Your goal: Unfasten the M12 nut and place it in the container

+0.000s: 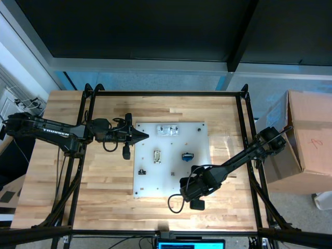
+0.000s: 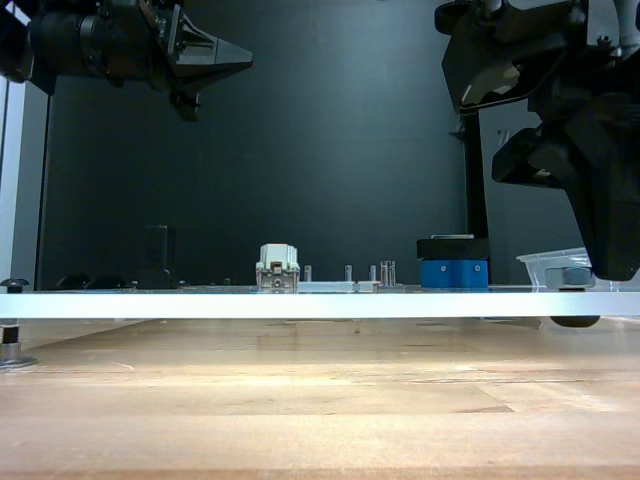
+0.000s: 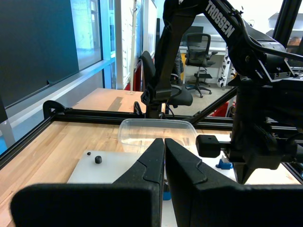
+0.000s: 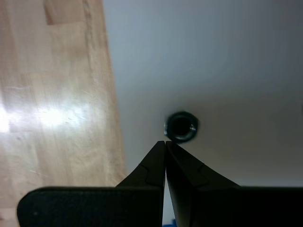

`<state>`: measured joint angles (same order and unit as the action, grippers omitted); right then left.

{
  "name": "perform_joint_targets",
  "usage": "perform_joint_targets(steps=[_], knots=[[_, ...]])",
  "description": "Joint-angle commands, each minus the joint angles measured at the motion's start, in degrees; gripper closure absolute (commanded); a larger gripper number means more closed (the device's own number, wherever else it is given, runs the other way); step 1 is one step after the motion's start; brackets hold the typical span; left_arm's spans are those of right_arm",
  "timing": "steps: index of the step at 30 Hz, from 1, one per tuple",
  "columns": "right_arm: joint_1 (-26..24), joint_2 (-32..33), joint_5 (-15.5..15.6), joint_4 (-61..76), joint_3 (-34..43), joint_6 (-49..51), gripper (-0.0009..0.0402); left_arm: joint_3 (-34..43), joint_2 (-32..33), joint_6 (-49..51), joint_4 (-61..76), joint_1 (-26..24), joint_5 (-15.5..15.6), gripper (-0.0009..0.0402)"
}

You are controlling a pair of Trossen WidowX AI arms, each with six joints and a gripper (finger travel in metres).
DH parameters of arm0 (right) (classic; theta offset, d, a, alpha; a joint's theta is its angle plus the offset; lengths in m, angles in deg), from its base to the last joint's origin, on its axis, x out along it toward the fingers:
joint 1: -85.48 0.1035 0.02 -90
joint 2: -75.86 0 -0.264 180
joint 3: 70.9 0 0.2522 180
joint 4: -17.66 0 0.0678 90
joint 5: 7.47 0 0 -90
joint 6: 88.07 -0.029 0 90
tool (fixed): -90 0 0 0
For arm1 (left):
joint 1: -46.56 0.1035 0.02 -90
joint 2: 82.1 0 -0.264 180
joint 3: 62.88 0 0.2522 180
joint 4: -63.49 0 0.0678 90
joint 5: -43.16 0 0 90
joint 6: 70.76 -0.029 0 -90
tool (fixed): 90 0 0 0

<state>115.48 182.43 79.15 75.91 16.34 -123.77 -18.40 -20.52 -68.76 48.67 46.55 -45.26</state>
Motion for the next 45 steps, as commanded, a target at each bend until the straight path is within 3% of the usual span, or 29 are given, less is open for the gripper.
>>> perform_joint_targets(steps=[1, 7, 10, 12, 14, 18, 25, 27, 45], knots=[[-0.07, 0.07, -0.07, -0.22, 0.04, 0.0, 0.0394, 0.0, 0.02, 0.0, 0.0, 0.0, -0.02, 0.0393], [-0.13, 0.04, -1.09, 0.15, 0.04, 0.92, 0.0394, 0.0, 0.02, 0.0, 0.0, 0.0, -0.02, 0.0393], [-0.11, -0.63, -9.42, 3.28, 0.07, -0.15, 0.0393, 0.0, 0.02, 0.0, 0.0, 0.0, -0.02, 0.0393], [-0.13, -1.51, -12.26, 4.79, 0.07, -1.66, 0.0393, 0.0, 0.02, 0.0, 0.0, 0.0, -0.02, 0.0393], [-0.15, -2.14, -12.72, 5.62, 0.35, -2.86, 0.0393, 0.0, 0.02, 0.0, 0.0, 0.0, -0.02, 0.0393], [-0.13, -2.4, -8.9, 8.09, 1.51, -2.78, 0.0393, 0.0, 0.02, 0.0, 0.0, 0.0, -0.02, 0.0393], [-0.11, -2.16, 5.53, 6.8, 2.86, 0.9, 0.0393, 0.0, 0.02, 0.0, -0.02, 0.0, -0.02, 0.0393], [-0.11, -1.36, 7.87, 5.4, 2.84, 2.34, 0.0393, 0.0, 0.02, 0.0, -0.02, 0.0, -0.02, 0.0393], [-1.42, 2.49, 3.54, 2.32, 2.8, 4.66, 0.0393, 0.0, 0.02, 0.0, 0.0, 0.0, -0.02, 0.0393]])
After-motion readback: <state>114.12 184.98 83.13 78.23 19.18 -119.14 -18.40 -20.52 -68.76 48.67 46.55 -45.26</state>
